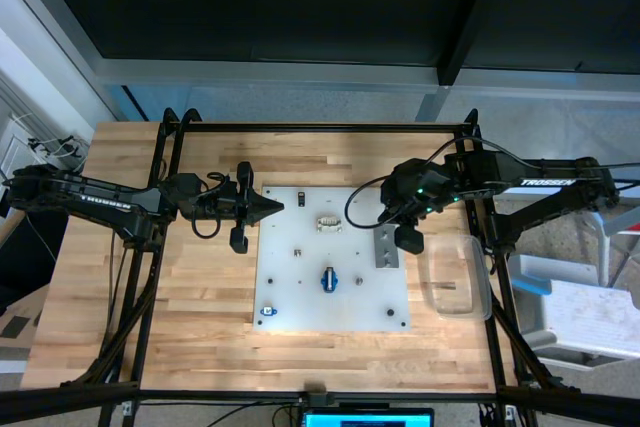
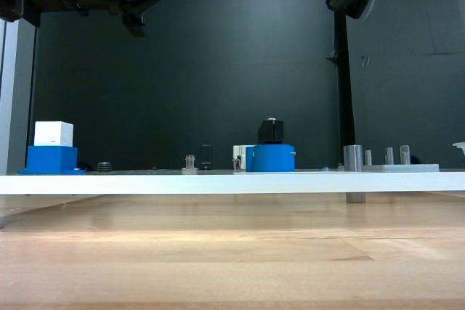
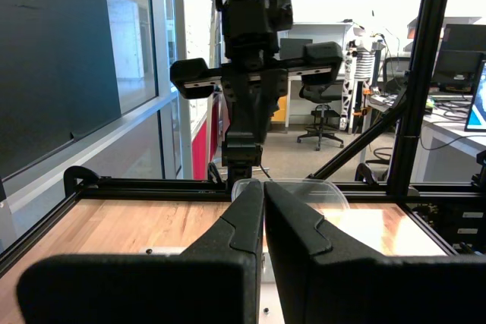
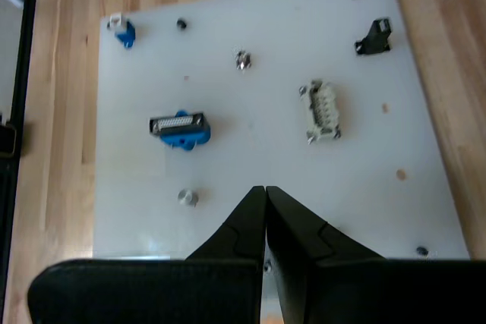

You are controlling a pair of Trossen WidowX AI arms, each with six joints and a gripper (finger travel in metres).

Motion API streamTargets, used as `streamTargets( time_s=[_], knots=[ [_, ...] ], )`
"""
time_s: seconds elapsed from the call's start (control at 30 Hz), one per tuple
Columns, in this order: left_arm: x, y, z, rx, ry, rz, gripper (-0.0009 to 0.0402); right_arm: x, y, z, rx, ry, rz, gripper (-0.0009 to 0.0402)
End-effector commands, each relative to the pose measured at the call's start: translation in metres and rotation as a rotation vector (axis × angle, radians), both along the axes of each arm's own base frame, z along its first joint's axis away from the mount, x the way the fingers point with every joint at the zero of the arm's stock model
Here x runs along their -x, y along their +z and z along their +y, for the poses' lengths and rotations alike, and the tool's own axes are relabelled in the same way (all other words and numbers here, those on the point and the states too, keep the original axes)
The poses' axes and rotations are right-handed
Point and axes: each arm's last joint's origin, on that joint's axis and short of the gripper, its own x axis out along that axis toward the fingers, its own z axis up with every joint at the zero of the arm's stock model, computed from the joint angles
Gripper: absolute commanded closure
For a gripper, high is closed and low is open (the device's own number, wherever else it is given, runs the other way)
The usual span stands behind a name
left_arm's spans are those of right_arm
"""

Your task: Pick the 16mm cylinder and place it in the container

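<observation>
The right gripper (image 1: 408, 239) hangs high over the right side of the task board (image 1: 300, 292), above the grey metal block (image 1: 385, 253). Its fingers are pressed together with nothing between them, as the right wrist view shows. The 16mm cylinder (image 4: 187, 197) stands upright and alone on the white board, between the blue connector (image 1: 328, 279) and the grey metal block. It sits toward the near side and well below the fingertips. From table height it is the stout silver stub just left of the thin pegs (image 2: 389, 155) on that block.

The container (image 1: 455, 287) sits on the tabletop (image 1: 200, 297) just beside the board's right edge, close to the right arm, with nothing visible in it.

The left gripper (image 1: 270, 205) hovers high above the board's left edge, pointing inward, with its fingers also pressed together. It looks parked.

The task appears to be at its very start, with the reach toward the cylinder not yet made. The next move calls for the right gripper to spread its fingers and shift toward the near side until it is centred over the cylinder. It should then come straight down. The part is short, so the fingers must get close to the board to catch its sides without knocking it over.
</observation>
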Motion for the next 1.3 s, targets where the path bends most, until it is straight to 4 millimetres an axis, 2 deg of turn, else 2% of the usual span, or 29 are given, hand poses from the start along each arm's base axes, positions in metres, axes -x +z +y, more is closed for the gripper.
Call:
streamTargets(
  time_s=[0.03,0.47,0.73,1.1,1.3],
  knots=[
    [0.000,0.000,0.000,0.000,0.000,0.000,0.0393,-0.010,-0.001,0.004,-0.003,0.003,0.073,0.0393],
    [0.000,0.000,0.000,0.000,0.000,0.000,0.0393,-0.045,-0.008,0.029,0.012,0.071,0.248,0.0393],
    [0.000,0.000,0.000,0.000,0.000,0.000,0.0393,-0.061,-0.028,0.048,0.015,0.082,0.324,0.0393],
    [0.000,0.000,0.000,0.000,0.000,0.000,0.0393,-0.076,-0.052,0.064,0.061,0.100,0.399,0.0393],
    [0.000,0.000,0.000,0.000,0.000,0.000,0.0393,-0.082,-0.063,0.068,0.074,0.103,0.433,0.0369]
  ],
)
